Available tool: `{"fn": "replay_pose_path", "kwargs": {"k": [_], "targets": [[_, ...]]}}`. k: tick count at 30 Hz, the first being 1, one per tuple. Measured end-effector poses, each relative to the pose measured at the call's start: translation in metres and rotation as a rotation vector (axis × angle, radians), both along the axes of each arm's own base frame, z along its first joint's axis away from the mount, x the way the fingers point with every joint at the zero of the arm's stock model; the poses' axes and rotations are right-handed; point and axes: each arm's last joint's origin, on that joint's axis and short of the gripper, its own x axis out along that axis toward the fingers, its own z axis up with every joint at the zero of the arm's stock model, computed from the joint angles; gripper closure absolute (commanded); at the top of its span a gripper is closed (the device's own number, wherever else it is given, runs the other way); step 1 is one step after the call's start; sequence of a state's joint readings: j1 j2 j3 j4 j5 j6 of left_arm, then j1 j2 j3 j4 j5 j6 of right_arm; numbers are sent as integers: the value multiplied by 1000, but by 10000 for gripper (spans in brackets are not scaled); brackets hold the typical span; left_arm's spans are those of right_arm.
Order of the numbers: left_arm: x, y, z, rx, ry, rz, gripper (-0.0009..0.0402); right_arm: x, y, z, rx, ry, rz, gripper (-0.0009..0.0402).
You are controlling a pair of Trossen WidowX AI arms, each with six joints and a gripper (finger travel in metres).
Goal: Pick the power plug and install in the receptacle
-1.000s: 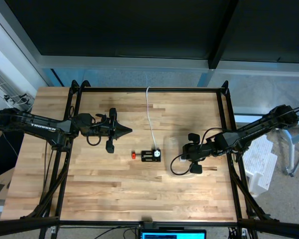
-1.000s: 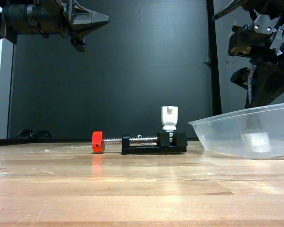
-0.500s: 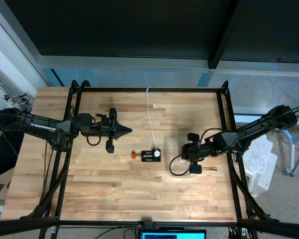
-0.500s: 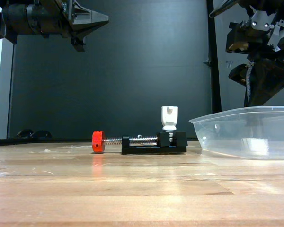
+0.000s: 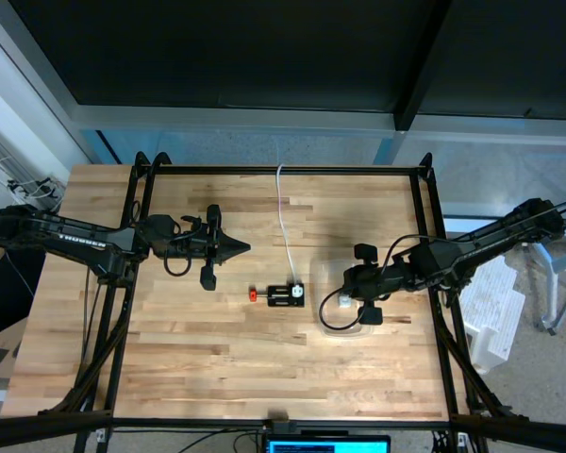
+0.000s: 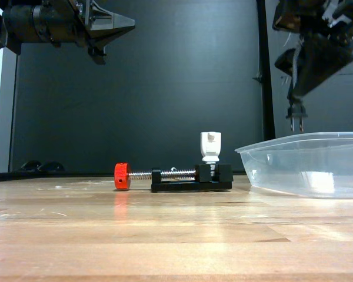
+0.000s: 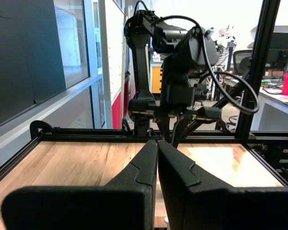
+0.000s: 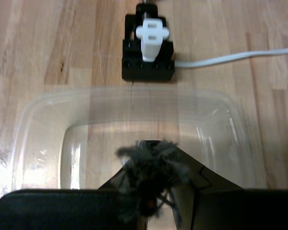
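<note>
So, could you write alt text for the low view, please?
The right gripper holds the black power plug, prongs down, above a clear tray. Left of the tray the white receptacle stands in a black vise with a red knob; the left gripper hangs shut, high at left.

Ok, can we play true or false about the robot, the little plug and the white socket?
1. The right gripper holds the plug in the air over the tray. True.
2. The plug is pushed into the socket. False: the socket has nothing in it, and the plug hangs apart from it, off to the side and higher up.
3. The left gripper is shut, up high, holding nothing. True.
4. The socket lies inside the tray. False: it stands clamped in the black vise on the table, beside the tray.
5. The vise's knob is blue. False: it is red.
</note>
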State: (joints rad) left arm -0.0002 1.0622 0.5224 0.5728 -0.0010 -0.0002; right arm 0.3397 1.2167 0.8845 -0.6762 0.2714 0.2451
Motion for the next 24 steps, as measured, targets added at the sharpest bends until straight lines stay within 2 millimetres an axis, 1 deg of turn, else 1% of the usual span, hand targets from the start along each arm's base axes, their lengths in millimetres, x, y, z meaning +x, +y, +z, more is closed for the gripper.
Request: {"fn": "replay_pose_path", "kwargs": {"k": [3, 9, 18, 24], "targets": [[0, 0, 0, 0, 0, 0, 393, 3, 0, 8, 5, -22, -3, 393], [0, 0, 0, 0, 0, 0, 393, 13, 1, 11, -18, -23, -8, 393], [0, 0, 0, 0, 0, 0, 393, 48, 0, 20, -42, -35, -10, 393], [0, 0, 0, 0, 0, 0, 393, 70, 0, 20, -48, -34, -17, 393]]}}
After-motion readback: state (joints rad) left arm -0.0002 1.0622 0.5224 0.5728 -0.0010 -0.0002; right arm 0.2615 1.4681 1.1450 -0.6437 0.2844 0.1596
